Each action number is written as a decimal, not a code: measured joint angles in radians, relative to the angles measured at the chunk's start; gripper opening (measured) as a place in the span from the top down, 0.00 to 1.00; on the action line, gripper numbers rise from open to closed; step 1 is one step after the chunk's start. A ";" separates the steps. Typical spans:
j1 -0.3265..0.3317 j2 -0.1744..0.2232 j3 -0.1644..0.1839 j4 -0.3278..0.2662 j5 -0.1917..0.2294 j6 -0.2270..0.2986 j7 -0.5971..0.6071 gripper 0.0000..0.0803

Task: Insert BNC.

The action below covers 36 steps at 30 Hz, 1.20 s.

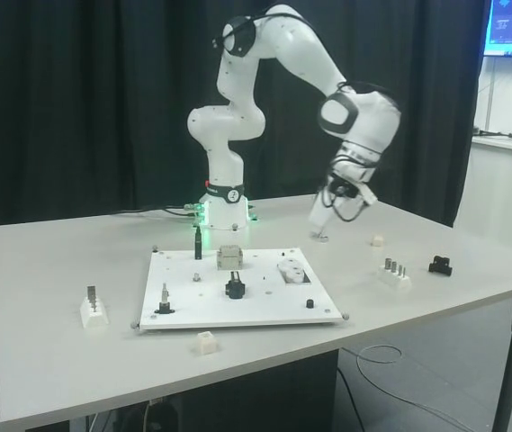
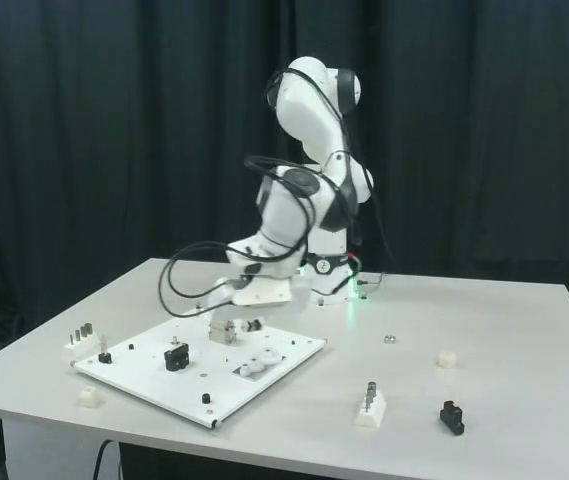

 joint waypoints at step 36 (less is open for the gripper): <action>-0.091 -0.205 -0.388 -0.343 0.080 0.440 -0.392 0.85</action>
